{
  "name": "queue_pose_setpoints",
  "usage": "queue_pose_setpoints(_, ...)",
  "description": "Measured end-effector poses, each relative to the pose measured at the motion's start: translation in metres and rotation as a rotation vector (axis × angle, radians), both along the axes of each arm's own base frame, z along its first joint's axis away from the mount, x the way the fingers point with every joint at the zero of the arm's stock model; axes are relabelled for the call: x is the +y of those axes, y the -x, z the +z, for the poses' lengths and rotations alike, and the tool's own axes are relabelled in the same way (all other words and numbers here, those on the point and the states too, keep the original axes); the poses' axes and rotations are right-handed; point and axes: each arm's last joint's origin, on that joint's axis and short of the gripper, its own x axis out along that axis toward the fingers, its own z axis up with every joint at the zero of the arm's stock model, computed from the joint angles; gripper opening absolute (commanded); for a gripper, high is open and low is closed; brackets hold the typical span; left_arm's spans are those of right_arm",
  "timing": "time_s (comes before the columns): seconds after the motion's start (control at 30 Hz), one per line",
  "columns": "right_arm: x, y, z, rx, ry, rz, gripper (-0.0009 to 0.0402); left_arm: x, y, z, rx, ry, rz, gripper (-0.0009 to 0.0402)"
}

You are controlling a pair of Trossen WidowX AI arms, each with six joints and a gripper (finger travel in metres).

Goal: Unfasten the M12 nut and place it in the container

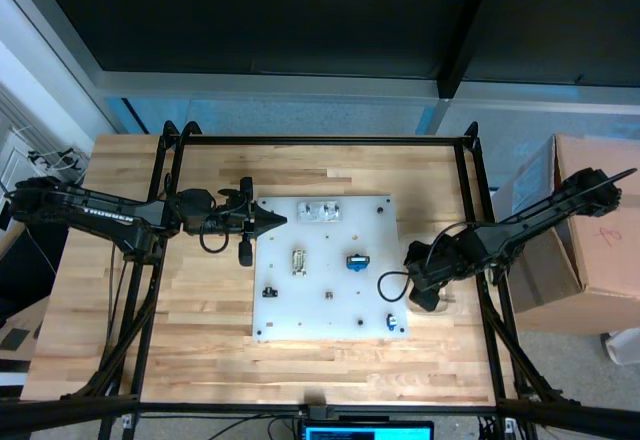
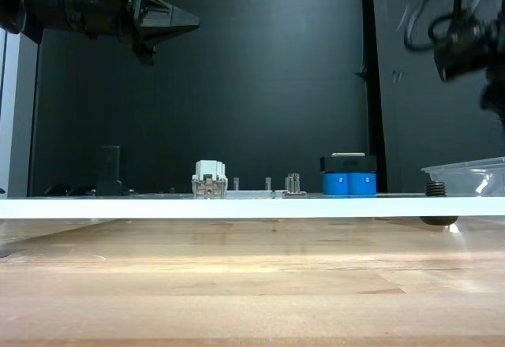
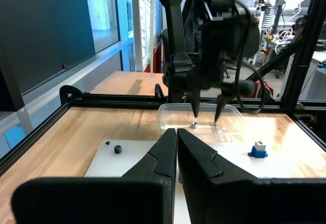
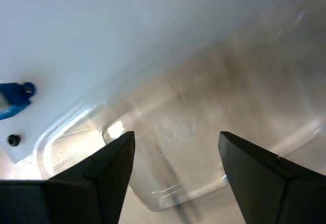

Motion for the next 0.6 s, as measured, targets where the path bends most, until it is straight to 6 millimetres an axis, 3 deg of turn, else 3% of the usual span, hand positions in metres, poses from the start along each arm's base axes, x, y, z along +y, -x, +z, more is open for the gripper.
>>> queue_pose_setpoints(0.17,-0.009,-0.007,0.033,-0.083,0.054,0.148,0.0118,0.0,0.0,0.0,0.0,0.0,0.0,0.0)
queue_pose_setpoints(0.37,-0.028,-0.02,0.07,-0.213,0.12,0.228,-0.0007,0.0,0.0,0.0,0.0,0.0,0.0,0.0)
queue_pose_setpoints(0.43,-0.034,-0.026,0.081,-0.269,0.145,0.254,0.0008,0.0,0.0,0.0,0.0,0.0,0.0,0.0)
queue_pose_setpoints(0.6,-0.045,-0.043,0.103,-0.479,0.195,0.263,0.0001,0.0,0.0,0.0,0.0,0.0,0.0,0.0)
